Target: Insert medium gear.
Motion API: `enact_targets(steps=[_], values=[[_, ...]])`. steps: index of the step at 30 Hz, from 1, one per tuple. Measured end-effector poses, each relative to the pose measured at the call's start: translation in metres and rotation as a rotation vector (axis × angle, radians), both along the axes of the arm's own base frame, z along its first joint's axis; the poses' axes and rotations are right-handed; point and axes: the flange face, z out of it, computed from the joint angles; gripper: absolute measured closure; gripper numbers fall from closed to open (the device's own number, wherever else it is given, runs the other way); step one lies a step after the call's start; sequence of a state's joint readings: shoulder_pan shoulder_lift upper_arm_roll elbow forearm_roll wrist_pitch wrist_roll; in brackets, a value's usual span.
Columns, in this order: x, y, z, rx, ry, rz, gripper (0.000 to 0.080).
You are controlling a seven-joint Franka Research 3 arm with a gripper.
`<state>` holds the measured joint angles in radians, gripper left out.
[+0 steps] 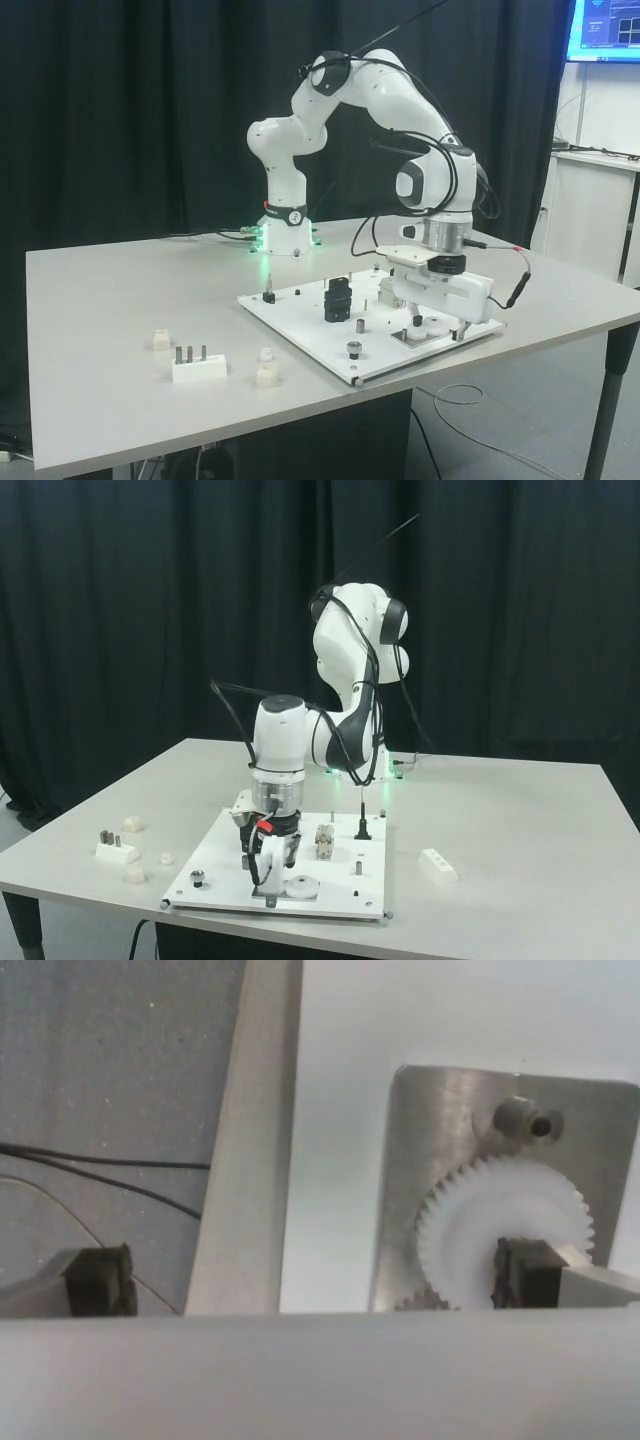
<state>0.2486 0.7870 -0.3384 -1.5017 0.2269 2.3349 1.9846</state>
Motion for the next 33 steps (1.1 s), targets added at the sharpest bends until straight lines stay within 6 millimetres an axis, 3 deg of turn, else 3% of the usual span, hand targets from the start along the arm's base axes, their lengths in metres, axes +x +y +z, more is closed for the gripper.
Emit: enact_targets(steps=[33], values=[[0.012,-0.013,0.028,-0.005,0.026,-0.022,0.0003]])
